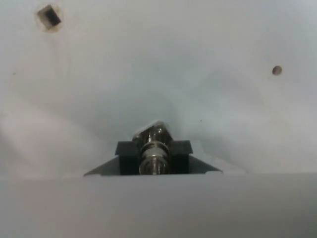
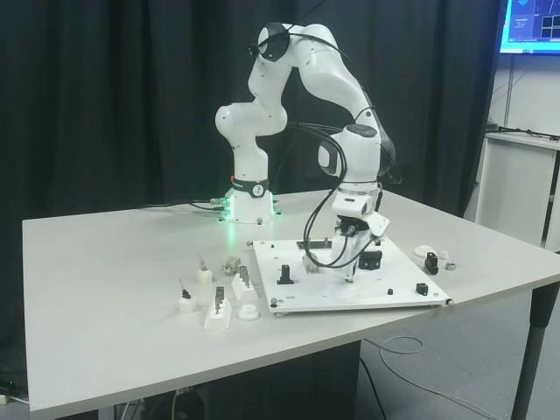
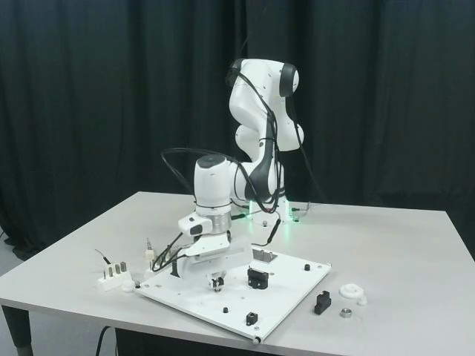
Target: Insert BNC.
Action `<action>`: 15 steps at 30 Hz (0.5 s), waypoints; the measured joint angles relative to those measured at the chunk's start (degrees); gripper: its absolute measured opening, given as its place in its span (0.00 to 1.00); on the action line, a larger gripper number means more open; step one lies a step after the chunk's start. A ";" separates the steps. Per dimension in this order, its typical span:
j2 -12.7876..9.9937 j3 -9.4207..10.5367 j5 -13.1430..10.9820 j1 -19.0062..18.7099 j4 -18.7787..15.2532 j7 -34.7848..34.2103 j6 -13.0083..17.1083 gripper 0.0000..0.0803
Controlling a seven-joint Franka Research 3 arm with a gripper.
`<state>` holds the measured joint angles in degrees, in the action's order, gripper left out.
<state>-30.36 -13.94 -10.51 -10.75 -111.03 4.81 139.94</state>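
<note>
Holding the metal barrel-shaped BNC connector (image 1: 154, 148), the two-finger gripper (image 1: 154, 161) sits low over the flat white square assembly board (image 2: 350, 293); its black fingers (image 1: 128, 157) are clamped on either side of the plug. In the wrist view the connector sits at lower centre of the frame, its tip against the white board surface; whether it is touching or just above, I cannot tell. A small black rectangular socket in the board (image 1: 49, 16) shows at the upper left of that frame, well apart from the plug, and a small dark round hole (image 1: 277, 70) shows at the right.

First room view: the white Franka arm (image 2: 289, 96) arcs from its base at centre frame down to the board at centre right, black cable looping beside the wrist. A black block fixture (image 2: 371, 260) sits just beside the gripper on the board, a black upright post fixture (image 2: 284, 274) stands left of it, and a small black cube (image 2: 421, 289) sits near the board's right edge. White part holders with metal pins (image 2: 219, 311) stand on the grey table (image 2: 105, 262) at lower left of the frame. A white gear (image 2: 427, 250) lies off the board at right.

Second room view: the gripper is at centre frame, over the board's middle.
</note>
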 joint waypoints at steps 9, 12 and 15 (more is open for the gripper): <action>0.00 0.00 1.29 -0.19 0.02 5.12 0.00 0.15; 0.00 0.03 2.29 -0.32 0.03 6.56 0.01 0.15; -0.01 0.09 3.36 -0.44 0.03 8.81 0.05 0.15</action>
<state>-30.36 -13.86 -7.15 -11.20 -111.00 13.62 139.99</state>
